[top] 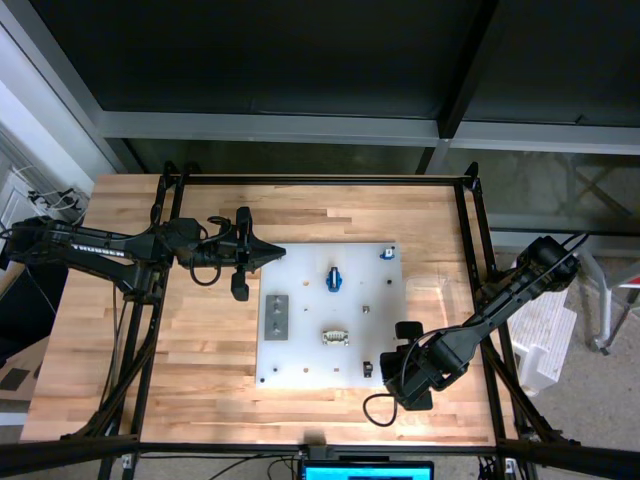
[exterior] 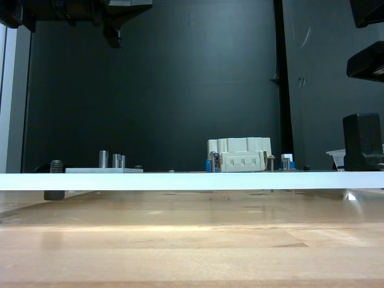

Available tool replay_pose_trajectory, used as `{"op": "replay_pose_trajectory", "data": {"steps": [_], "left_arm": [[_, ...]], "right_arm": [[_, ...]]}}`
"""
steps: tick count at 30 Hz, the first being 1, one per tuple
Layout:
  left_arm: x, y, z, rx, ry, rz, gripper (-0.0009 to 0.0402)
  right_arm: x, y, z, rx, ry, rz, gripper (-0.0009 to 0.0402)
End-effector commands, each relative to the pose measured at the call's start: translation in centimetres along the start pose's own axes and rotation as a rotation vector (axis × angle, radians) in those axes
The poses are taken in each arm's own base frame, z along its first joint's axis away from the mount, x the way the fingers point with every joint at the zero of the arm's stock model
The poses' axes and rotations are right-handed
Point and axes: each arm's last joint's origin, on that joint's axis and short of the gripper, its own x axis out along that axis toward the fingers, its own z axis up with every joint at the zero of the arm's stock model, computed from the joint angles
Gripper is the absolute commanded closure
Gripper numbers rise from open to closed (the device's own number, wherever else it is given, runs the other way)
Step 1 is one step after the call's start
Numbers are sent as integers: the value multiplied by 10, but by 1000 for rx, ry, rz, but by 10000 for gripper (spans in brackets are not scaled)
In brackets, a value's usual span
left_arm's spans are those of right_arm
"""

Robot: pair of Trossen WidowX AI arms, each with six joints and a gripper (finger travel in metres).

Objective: Pick the 16mm bar and install on taskboard

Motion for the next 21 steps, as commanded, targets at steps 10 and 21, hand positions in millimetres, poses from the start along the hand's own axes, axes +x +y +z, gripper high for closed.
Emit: {"op": "replay_pose_trajectory", "data": {"steps": [10,21], "left_arm": [[0,0,0,0,0,0,393],[0,0,0,0,0,0,393]], "right_arm": [[2,1,-1,14,-3,8,385],[12,0,-5,19,-11,15,385]]}}
